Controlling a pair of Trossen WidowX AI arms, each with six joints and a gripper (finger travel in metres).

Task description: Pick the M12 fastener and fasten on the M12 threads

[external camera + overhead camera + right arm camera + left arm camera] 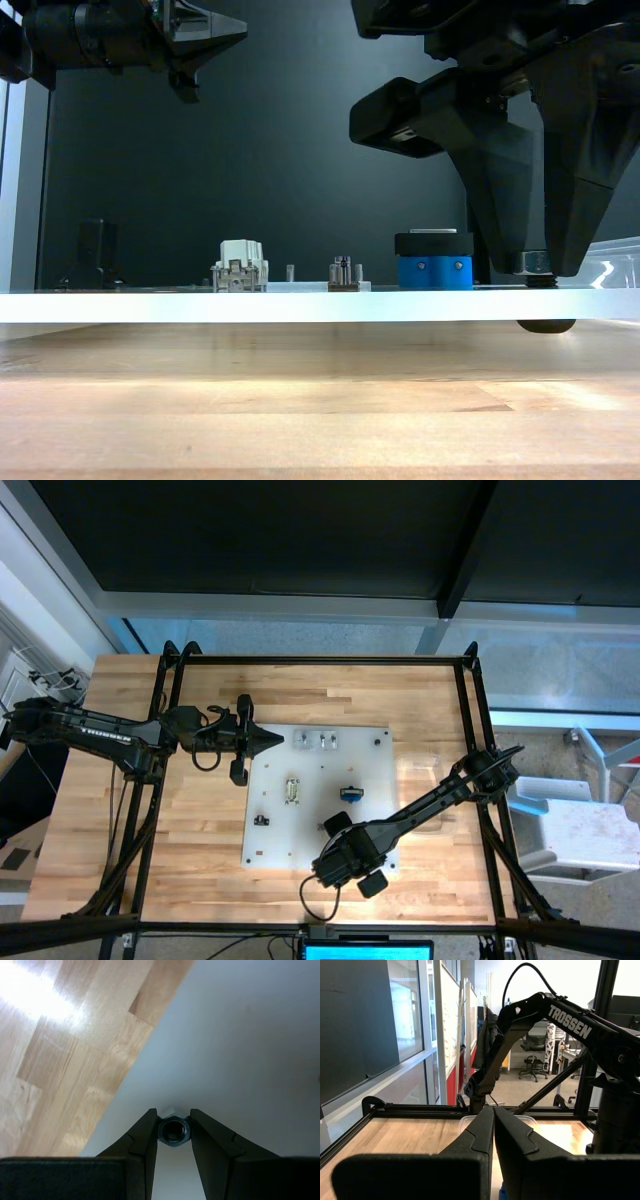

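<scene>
While the right gripper (173, 1120) pinches the silver nut (173, 1131) just above the black stud (543, 282), it should go straight down, turning gently; the left gripper (278, 740), fingers (475, 1145) together and empty, hangs high over the board's (290, 835) left side.

High: up over the pale wooden tabletop's (100, 780) near edge, looking down on the whole flat white board (300, 830). Low: level at that edge, close on the board's near right corner. Left wrist: along the black left gripper (493, 1110) by the board's far left corner, facing right. Right wrist: straight down the black right gripper (173, 1119), tight on the pinched small silver nut (173, 1131) at that same near corner.
</scene>
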